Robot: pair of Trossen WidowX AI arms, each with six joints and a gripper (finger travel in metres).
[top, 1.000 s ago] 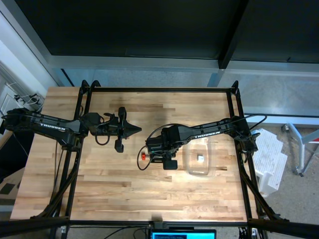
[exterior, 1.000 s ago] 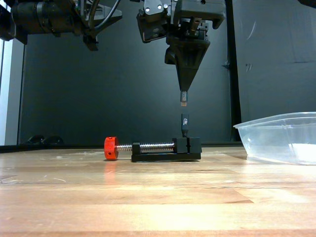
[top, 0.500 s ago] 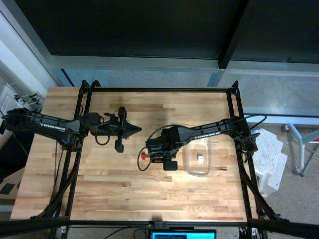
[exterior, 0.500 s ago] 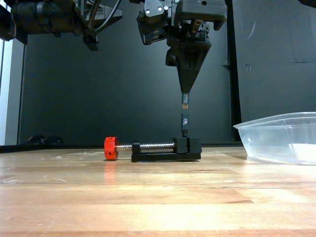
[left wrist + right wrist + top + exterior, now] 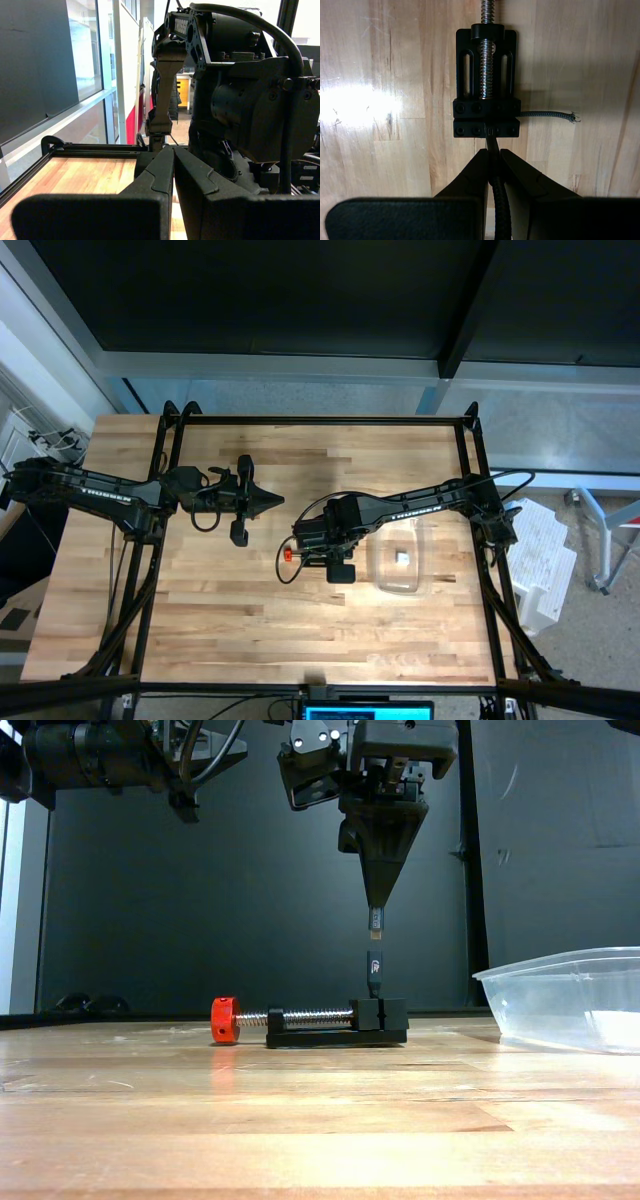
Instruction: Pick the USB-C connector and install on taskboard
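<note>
The taskboard (image 5: 336, 1021) is a small black block with a red-orange knob (image 5: 225, 1019) and a thin upright pin (image 5: 374, 970). It lies on the wooden table near the middle (image 5: 312, 555). My right gripper (image 5: 375, 915) points straight down, shut on the USB-C connector (image 5: 375, 931). The plug's tip hangs a short gap above the pin. In the right wrist view the connector (image 5: 491, 145) sits between the shut fingers (image 5: 475, 170), just off the board's (image 5: 486, 102) end block. My left gripper (image 5: 268, 502) hovers shut and empty to the left of the board, its fingers (image 5: 160, 165) pressed together.
A clear plastic tray (image 5: 565, 995) stands to the right of the board, holding a small white-grey piece (image 5: 402, 557). A frayed dark wire stub (image 5: 547, 115) sticks out sideways from the board. A black frame (image 5: 320, 421) rims the table.
The right gripper has sunk a little with the connector, narrowing the gap above the pin. The left arm has not moved.
</note>
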